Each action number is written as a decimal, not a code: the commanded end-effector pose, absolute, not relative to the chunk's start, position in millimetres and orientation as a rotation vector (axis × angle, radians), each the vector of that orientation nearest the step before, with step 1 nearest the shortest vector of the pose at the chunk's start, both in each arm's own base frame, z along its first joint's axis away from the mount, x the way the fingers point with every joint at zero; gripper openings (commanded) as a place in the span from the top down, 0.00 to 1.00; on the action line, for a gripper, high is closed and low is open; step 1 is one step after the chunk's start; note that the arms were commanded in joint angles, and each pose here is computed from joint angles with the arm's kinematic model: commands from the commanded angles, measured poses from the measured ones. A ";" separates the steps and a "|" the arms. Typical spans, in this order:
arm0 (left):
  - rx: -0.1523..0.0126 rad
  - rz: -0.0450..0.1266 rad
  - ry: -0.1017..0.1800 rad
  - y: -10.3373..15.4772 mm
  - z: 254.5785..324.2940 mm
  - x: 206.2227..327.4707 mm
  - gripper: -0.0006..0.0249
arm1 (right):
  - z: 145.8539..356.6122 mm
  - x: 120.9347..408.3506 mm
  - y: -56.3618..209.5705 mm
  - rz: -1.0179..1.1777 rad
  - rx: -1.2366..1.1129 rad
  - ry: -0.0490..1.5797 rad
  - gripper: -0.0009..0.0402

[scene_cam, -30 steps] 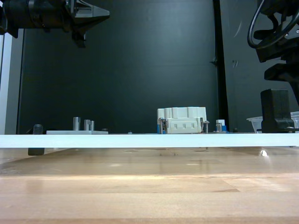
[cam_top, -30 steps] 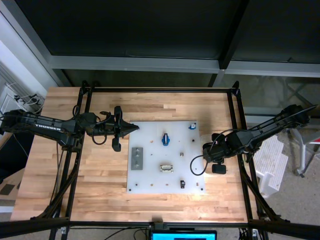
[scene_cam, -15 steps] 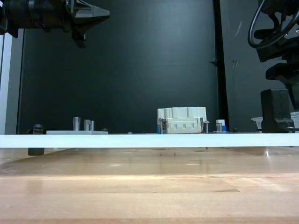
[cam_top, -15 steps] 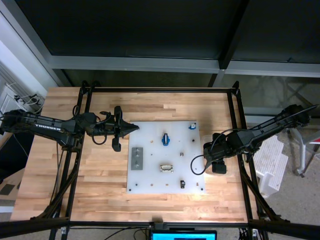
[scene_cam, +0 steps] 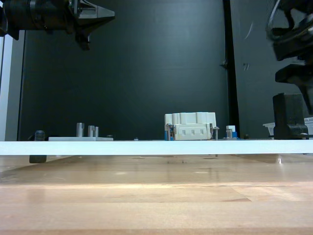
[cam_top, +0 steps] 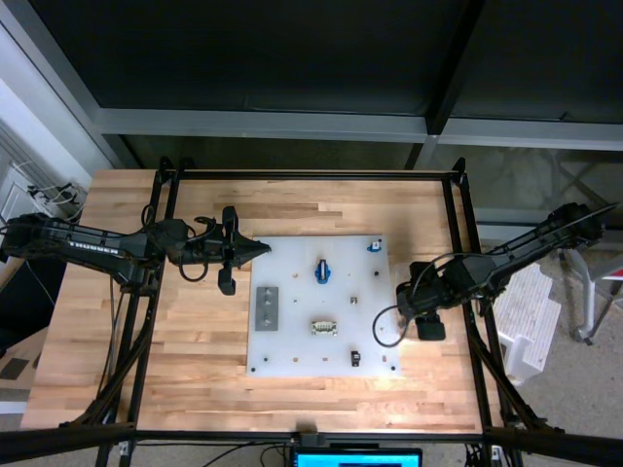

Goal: Pick the 16mm bar and install on taskboard

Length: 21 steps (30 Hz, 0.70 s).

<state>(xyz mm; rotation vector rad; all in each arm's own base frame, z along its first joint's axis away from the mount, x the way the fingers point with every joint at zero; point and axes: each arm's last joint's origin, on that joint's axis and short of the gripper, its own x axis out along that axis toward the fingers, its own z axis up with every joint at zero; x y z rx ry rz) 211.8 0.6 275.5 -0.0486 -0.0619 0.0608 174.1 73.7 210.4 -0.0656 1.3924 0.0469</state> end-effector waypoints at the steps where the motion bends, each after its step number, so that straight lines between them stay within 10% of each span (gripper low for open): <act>1: -0.048 0.060 -0.063 0.6 275.6 211.8 0.97 | 209.7 173.7 75.4 0.121 -0.155 1.390 0.45; 21: -0.049 0.060 -0.062 0.6 275.6 211.8 0.97 | 185.3 178.2 80.1 0.230 -0.228 1.466 0.59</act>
